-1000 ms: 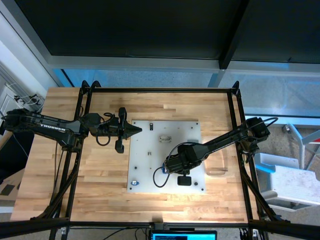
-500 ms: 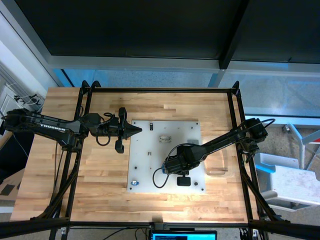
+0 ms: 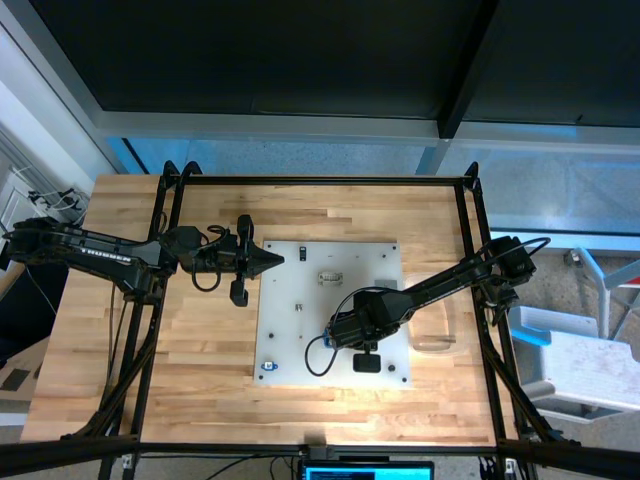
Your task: Pick the 16mm cylinder and place it in the taskboard
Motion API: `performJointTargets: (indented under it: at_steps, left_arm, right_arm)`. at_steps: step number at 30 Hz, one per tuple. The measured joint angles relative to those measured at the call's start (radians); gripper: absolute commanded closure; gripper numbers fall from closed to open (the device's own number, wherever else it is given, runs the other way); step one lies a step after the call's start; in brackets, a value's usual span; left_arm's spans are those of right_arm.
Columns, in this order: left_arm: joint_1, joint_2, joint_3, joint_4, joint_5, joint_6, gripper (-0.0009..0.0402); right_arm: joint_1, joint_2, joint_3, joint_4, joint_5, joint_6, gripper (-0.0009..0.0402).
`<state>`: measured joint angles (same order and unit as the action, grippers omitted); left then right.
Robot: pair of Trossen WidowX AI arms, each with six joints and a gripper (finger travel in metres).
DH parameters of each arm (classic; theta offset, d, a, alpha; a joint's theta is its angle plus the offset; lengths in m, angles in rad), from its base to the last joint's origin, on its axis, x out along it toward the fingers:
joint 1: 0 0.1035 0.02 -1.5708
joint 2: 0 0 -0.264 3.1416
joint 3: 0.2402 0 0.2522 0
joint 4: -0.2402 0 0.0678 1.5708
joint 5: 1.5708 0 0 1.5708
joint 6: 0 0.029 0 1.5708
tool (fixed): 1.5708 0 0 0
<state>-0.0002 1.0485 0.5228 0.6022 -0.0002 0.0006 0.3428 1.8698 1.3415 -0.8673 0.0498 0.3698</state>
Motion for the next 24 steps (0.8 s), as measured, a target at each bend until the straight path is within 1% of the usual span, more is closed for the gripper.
performJointTargets:
  at_steps: [7,15,19,24]
  left_arm:
    - [0.0,0.0,0.0,0.0,0.0,0.0,0.0393]
    - [0.0,0.0,0.0,0.0,0.0,0.0,0.0393]
    - [0.0,0.0,0.0,0.0,0.0,0.0,0.0393]
    - [0.0,0.0,0.0,0.0,0.0,0.0,0.0393]
  right_arm:
    - [0.001,0.0,0.0,0.001,-0.004,0.007,0.0224]
    - [0.003,0.0,0.001,-0.005,0.007,0.01,0.0168]
    - [0.004,-0.005,0.001,-0.007,0.009,0.011,0.015]
    - [0.004,-0.018,0.001,-0.011,0.009,0.011,0.0142]
